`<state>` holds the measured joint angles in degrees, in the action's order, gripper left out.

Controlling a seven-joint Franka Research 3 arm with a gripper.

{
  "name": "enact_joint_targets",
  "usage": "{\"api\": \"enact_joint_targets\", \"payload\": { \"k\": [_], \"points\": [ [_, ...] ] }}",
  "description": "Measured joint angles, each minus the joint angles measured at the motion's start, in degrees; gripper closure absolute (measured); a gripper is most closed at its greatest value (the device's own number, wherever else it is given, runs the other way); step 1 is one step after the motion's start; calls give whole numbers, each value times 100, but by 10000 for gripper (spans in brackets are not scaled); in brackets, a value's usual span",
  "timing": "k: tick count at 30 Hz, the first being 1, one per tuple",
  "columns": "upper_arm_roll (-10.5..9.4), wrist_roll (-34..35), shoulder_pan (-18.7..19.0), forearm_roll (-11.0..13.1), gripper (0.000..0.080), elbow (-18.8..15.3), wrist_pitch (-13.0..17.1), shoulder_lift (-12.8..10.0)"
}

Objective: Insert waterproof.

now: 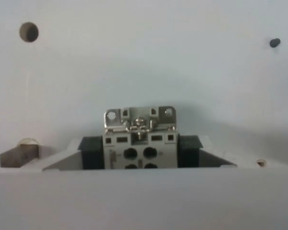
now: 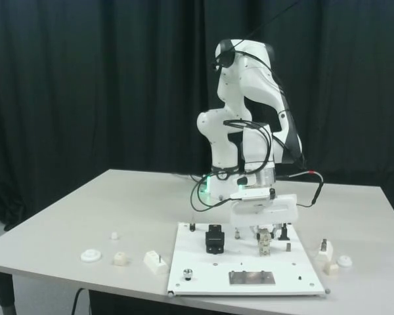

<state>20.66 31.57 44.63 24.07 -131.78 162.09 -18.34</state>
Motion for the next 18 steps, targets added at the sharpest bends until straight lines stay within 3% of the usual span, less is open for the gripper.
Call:
{"api": "enact_joint_targets", "payload": {
  "k": [18],
  "points": [
    [-118, 0, 3, 4, 482, -196, 452, 42]
  ]
}}
